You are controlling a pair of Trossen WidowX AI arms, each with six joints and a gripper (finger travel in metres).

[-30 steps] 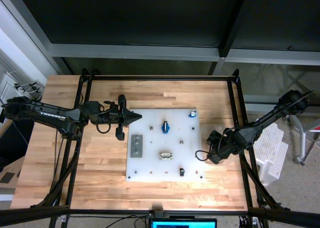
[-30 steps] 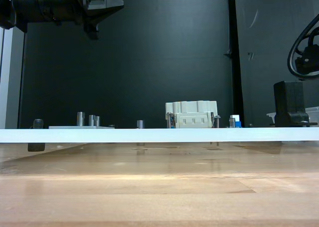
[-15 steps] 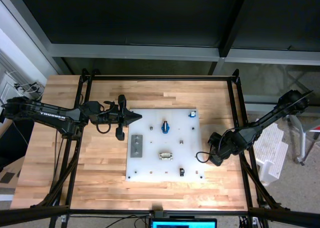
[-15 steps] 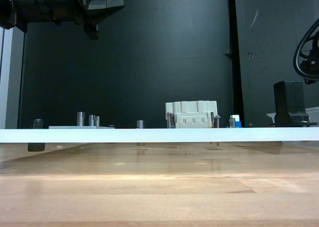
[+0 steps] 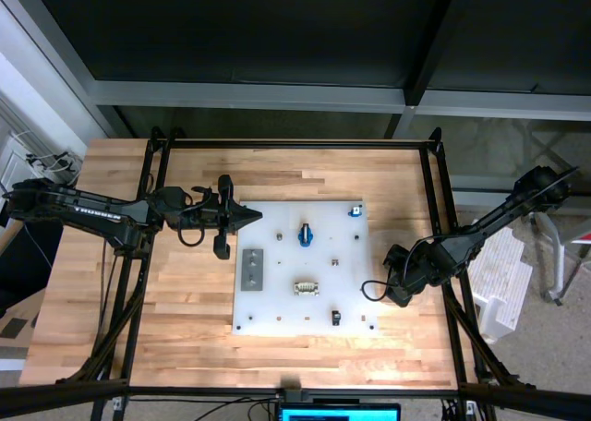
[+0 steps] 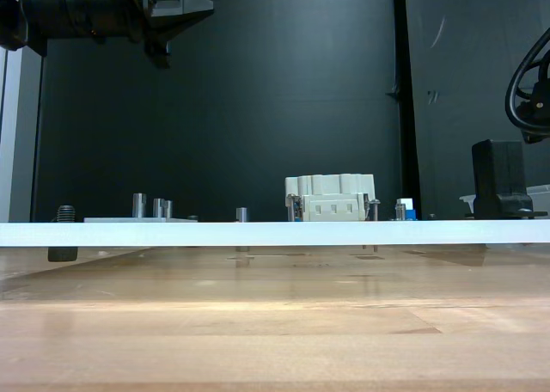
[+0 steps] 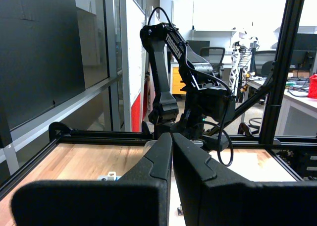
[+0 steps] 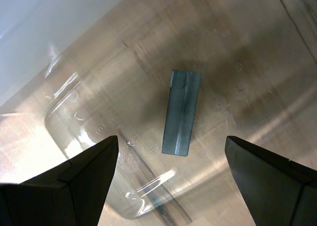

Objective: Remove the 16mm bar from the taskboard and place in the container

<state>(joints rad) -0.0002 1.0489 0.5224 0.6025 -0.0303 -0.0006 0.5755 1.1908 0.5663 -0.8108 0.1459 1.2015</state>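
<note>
The fingers of the right gripper [image 8: 168,149] stand wide apart, the 16mm bar [image 8: 182,112] lying loose between and beyond them in the container [image 8: 99,92], apparently just beside the taskboard [image 5: 277,301] on the wooden table [image 5: 185,319], while the left gripper [image 7: 172,137], fingers pressed together, hovers over the taskboard's far left edge.

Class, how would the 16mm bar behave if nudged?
Lying sideways in the clear container, the round 16mm bar would likely roll; it looks stiff metal. Right gripper hangs open above it; left gripper sits shut over the taskboard edge.
</note>
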